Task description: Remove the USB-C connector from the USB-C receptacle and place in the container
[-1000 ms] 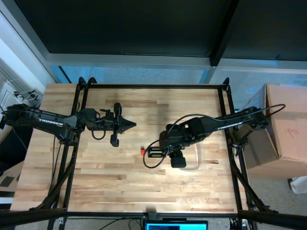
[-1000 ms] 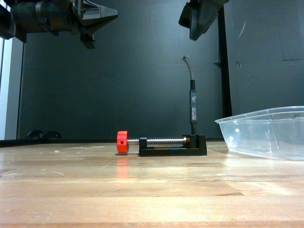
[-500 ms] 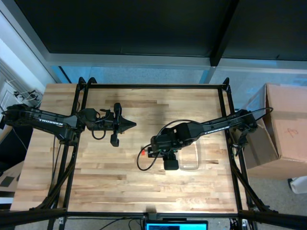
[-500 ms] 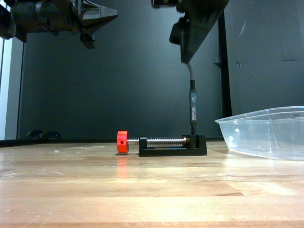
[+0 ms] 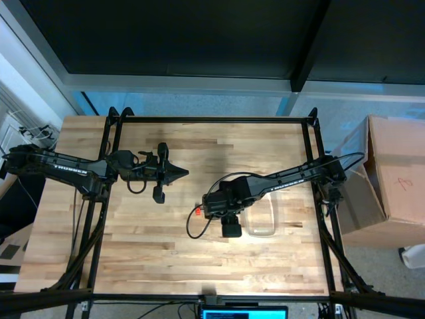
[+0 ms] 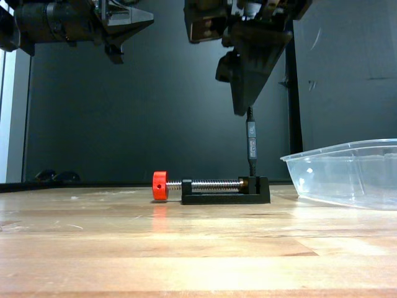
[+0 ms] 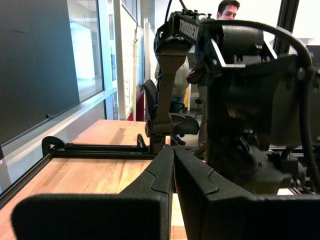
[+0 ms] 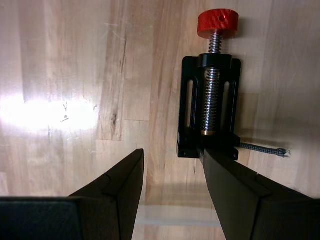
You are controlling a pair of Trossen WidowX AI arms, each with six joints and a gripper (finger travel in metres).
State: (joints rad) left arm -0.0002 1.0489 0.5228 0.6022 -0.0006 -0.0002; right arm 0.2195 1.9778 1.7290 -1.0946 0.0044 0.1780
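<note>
- The USB-C connector (image 6: 251,141) stands upright, plug end down in the black screw vise (image 6: 226,190). It looks fully seated, though the receptacle itself can't be made out inside the clamp.
- It looks like a light piece: a slim, rigid black body with a short braided stub (image 8: 262,149) on top that should flex under any squeeze.
- The best place to pinch is likely the stiff body, across its flat faces, followed by a straight pull up along its axis. The stub would probably bend or slip.
- One thing to watch is that the vise is small and sits loose on the table (image 6: 186,248), so a tight socket could lift it along with the plug.
- The right gripper (image 6: 239,105) hangs just above the connector with its fingers (image 8: 120,190) spread apart and nothing between them. From its wrist camera the stub shows outside the far finger.
- The left gripper (image 6: 139,20) is high and well off to the left, its fingers (image 7: 160,175) pressed together and empty.
- The container (image 6: 347,167) sits near the vise on the right.
- Since a second ago the right arm has dropped and slid left toward the vise. Its tip now covers the top of the stub, which showed clear before.
- The connector, vise and left arm have not moved.
</note>
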